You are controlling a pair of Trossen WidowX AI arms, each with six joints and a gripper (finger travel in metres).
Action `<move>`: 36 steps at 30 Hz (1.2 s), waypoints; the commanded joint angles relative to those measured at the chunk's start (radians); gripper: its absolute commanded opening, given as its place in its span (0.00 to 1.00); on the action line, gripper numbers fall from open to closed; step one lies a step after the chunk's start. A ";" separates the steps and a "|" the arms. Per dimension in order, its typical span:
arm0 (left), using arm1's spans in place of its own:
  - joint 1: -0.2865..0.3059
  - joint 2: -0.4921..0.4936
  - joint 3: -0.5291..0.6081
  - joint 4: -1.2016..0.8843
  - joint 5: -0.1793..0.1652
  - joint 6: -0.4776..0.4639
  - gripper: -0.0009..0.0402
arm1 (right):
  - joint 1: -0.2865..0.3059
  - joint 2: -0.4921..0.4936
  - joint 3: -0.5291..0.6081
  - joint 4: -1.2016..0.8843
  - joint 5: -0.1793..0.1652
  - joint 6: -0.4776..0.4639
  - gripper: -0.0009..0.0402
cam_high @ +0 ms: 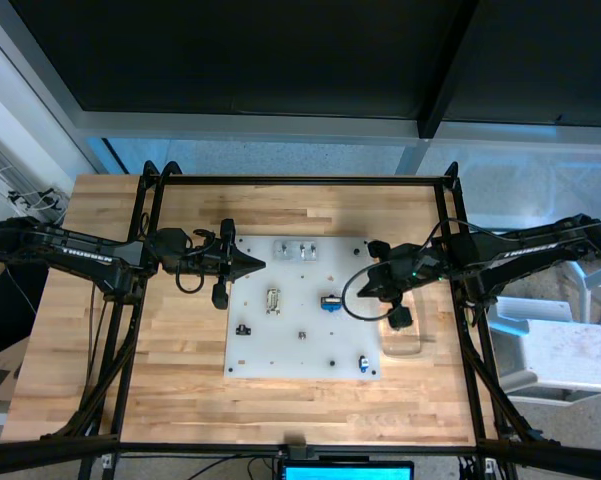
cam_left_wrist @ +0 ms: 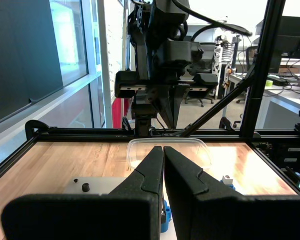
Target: Pick the M12 fastener and fasten on the M12 threads
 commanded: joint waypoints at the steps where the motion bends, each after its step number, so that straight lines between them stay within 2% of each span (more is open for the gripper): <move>1: 0.000 0.000 0.000 0.000 0.000 0.000 0.02 | 0.011 0.006 0.038 -0.110 0.008 -0.010 0.02; 7: 0.000 0.000 0.000 0.000 0.000 0.000 0.02 | 0.024 0.044 0.113 -0.342 0.008 -0.087 0.02; 14: 0.000 0.000 0.000 0.000 0.000 0.000 0.02 | 0.030 0.125 0.188 -0.548 0.006 -0.258 0.02; 24: 0.000 0.000 0.000 0.000 0.000 0.000 0.02 | 0.094 0.209 0.193 -0.589 0.008 -0.665 0.02; 36: 0.000 0.000 0.000 0.000 0.000 0.000 0.02 | 0.192 0.328 0.188 -0.616 0.008 -0.925 0.02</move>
